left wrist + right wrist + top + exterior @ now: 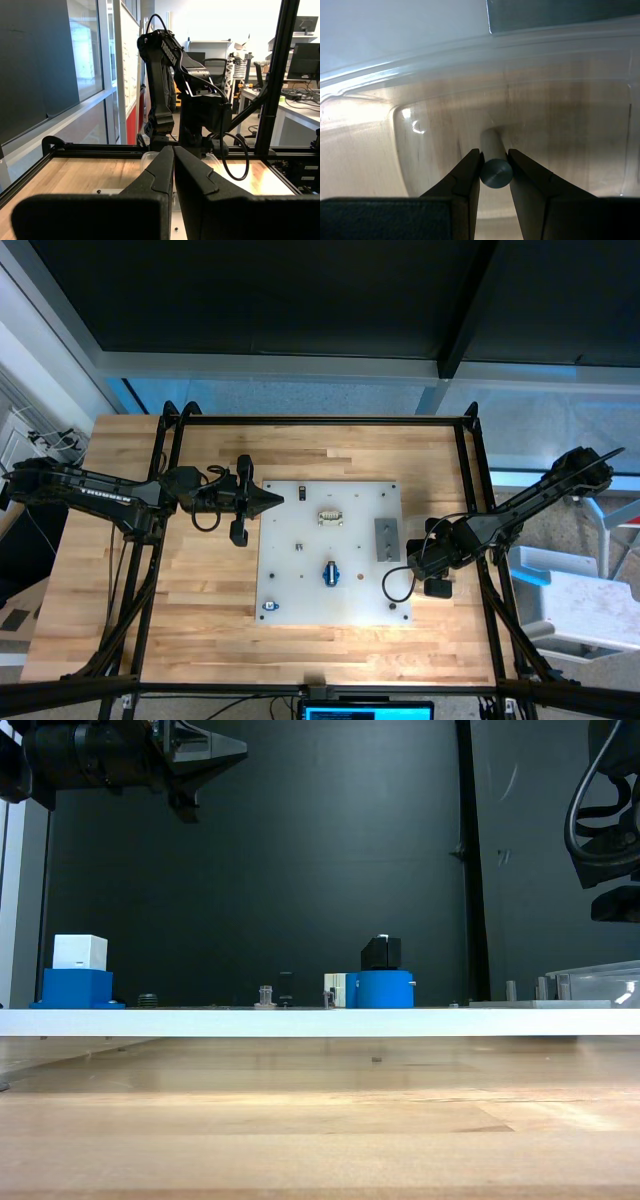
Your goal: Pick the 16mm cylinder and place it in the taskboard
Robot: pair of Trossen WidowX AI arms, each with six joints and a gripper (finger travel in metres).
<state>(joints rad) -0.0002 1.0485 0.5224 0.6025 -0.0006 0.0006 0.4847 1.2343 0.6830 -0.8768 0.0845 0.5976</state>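
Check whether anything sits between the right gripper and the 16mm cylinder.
Nothing visible does. The right gripper is in the clear tray, its fingers closed on either side of the 16mm cylinder. The left gripper, shut, hovers above the taskboard's left edge.

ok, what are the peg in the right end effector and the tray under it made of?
The peg: likely metal, grey, dull sheen on its round end face. The tray: likely clear plastic, glossy; wood grain shows through, rim catches glare. The right end effector is closed on the peg in the tray; the left end effector hovers shut above the board's left edge.
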